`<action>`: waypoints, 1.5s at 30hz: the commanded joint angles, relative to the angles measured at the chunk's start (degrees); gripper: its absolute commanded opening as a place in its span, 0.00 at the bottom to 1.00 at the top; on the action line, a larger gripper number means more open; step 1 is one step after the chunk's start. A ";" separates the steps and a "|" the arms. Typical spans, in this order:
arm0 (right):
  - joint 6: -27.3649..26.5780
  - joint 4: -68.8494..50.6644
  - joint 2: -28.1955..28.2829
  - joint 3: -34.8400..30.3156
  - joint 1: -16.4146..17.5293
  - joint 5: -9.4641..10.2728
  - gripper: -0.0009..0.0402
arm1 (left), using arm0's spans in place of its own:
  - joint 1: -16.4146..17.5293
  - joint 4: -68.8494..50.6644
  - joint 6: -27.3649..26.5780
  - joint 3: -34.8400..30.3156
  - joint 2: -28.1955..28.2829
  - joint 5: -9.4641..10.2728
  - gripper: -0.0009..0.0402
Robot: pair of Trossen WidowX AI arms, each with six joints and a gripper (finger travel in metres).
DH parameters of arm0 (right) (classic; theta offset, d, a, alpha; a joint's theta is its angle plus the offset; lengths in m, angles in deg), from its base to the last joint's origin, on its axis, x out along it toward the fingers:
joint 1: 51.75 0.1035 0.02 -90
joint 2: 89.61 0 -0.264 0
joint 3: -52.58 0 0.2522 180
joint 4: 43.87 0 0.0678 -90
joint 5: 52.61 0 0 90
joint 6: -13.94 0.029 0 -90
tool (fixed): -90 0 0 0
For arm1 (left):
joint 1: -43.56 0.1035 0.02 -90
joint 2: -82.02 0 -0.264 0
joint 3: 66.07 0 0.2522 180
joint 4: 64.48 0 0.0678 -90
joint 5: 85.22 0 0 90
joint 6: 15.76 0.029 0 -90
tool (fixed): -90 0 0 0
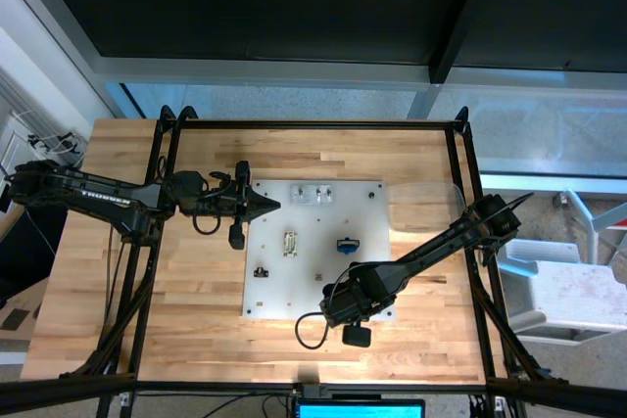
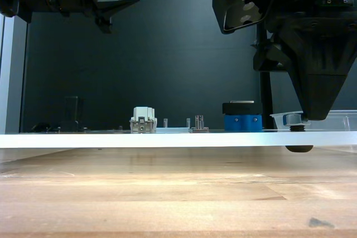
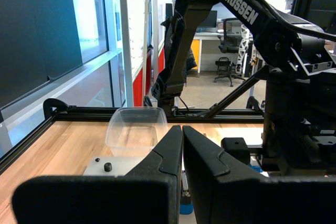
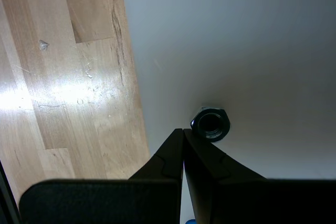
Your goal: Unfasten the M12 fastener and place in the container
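The M12 fastener [image 4: 210, 124], a small hex nut with a dark bore, sits on the white board [image 4: 252, 51] just beside my right gripper [image 4: 183, 130]. That gripper is shut with nothing between its fingers. In the low view the nut [image 2: 291, 119] sits on top of its stud's ribs [image 2: 299, 129], and the right gripper [image 2: 308, 116] points down, touching its right side. From above, the right gripper [image 1: 364, 302] covers that spot. The container [image 1: 423, 205], a clear tub, stands off the board's far right and nothing shows in it. My left gripper [image 1: 269, 206] hovers shut over the board's far left edge.
On the board stand a beige connector [image 1: 290, 244], a blue-and-black part [image 1: 347, 244], a small dark fitting [image 1: 261, 271] and clear pegs [image 1: 315, 193]. A black frame [image 1: 313, 125] borders the wooden table. The right arm [image 1: 441, 242] crosses the board's right edge.
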 commanded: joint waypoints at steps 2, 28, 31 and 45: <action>0.07 -0.50 0.04 0.07 -0.07 -0.83 0.02 | 0.00 0.00 0.02 -0.02 0.00 0.00 0.02; 14.67 -11.10 -2.73 -3.04 0.07 -5.95 0.03 | 0.02 -0.04 0.02 -0.02 0.02 0.00 0.02; 23.96 -12.22 -2.73 -4.20 -0.04 -5.16 0.07 | 0.02 0.02 0.02 -0.02 -0.02 0.02 0.02; 45.57 -12.26 -2.73 -6.62 -0.52 -1.46 0.49 | 0.00 0.00 0.02 -0.02 0.00 0.00 0.02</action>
